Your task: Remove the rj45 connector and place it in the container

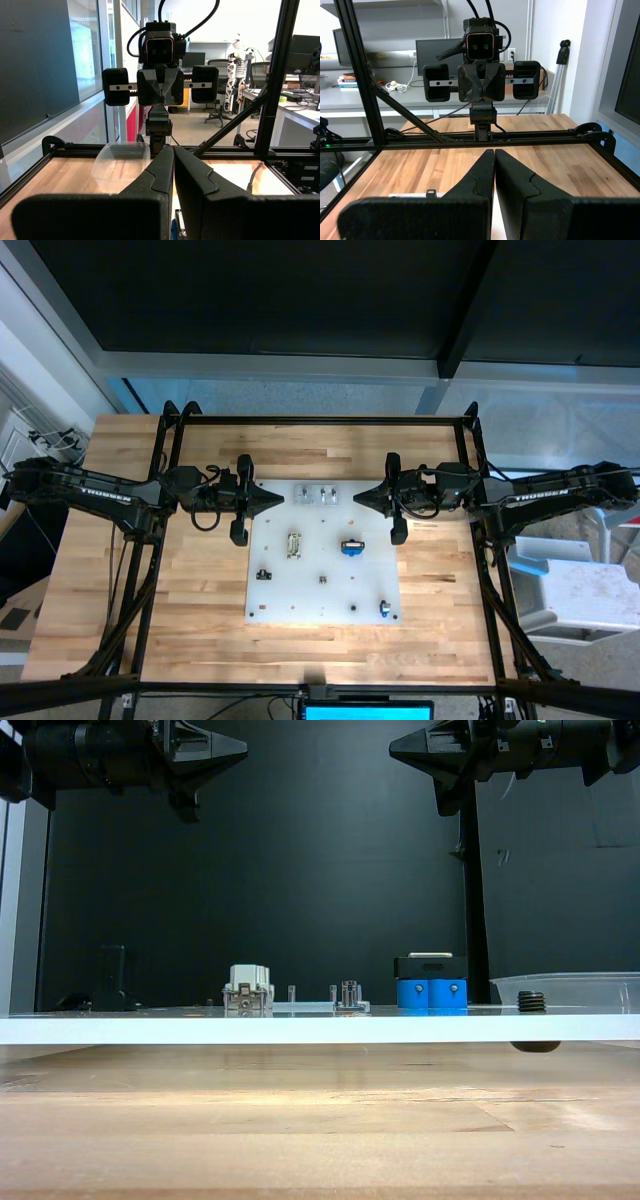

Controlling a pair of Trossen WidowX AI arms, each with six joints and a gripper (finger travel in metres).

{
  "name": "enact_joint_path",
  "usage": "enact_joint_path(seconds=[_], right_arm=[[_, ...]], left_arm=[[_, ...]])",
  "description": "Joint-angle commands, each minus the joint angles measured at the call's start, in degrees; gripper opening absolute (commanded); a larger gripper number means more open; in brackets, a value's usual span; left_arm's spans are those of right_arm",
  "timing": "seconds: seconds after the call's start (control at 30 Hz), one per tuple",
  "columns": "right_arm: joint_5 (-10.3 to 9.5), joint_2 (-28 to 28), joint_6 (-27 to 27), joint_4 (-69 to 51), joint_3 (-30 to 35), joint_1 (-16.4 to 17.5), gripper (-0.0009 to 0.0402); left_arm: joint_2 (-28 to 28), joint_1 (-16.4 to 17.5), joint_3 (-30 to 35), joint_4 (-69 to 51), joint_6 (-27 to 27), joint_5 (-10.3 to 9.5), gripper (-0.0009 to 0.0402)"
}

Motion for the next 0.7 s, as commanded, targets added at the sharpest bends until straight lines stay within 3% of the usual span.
enact_joint_path(seconds=[0.03,0.4,0.47,0.7], right_arm=[[0.00,0.0,0.0,0.1,0.0,0.0,0.0000],[-0.04,0.0,0.1,0.1,0.0,0.0,0.0000],[-1.03,0.0,0.2,-0.6,0.0,0.1,0.0000],[-0.87,-0.2,0.2,-21.1,5.2,1.4,0.0000]], left_arm=[[0.0,0.0,0.0,0.0,0.0,0.00,0.0000],[0.0,0.0,0.0,0.0,0.0,0.00,0.0000],[0.0,0.0,0.0,0.0,0.0,0.00,0.0000],[0.0,0.0,0.0,0.0,0.0,0.00,0.0000]])
